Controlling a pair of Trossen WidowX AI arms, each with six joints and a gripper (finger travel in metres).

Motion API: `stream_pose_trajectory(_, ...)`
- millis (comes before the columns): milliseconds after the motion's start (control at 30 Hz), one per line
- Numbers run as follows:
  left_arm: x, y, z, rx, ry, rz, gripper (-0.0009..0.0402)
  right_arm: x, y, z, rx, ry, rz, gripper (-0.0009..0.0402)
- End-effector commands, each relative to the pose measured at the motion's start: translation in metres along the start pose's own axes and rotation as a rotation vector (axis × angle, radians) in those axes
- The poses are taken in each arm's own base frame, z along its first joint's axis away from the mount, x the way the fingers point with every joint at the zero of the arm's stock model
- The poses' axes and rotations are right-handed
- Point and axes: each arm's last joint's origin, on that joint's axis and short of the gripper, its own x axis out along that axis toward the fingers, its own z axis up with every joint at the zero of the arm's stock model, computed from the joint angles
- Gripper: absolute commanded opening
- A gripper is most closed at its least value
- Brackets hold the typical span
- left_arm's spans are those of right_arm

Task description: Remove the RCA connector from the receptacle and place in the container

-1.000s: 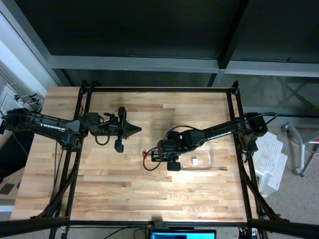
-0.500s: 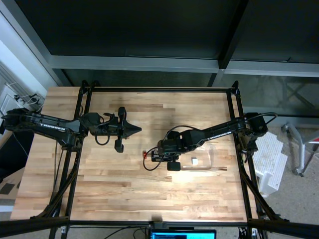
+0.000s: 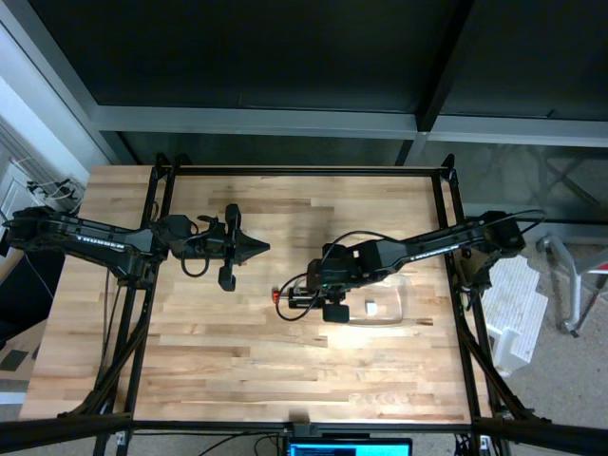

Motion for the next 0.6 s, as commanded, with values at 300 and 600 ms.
stream_pose_trajectory(300, 0.000, 0.000, 0.000, 0.000, 0.000, 0.000, 0.0000, -0.049, -0.006, 0.000, 0.017, -0.136, 0.020, 0.0002)
stream_pose_trajectory(600, 0.000, 0.000, 0.000, 0.000, 0.000, 0.000, 0.0000, -0.061, -0.007, -0.002, 0.020, -0.167, 0.025, 0.0002)
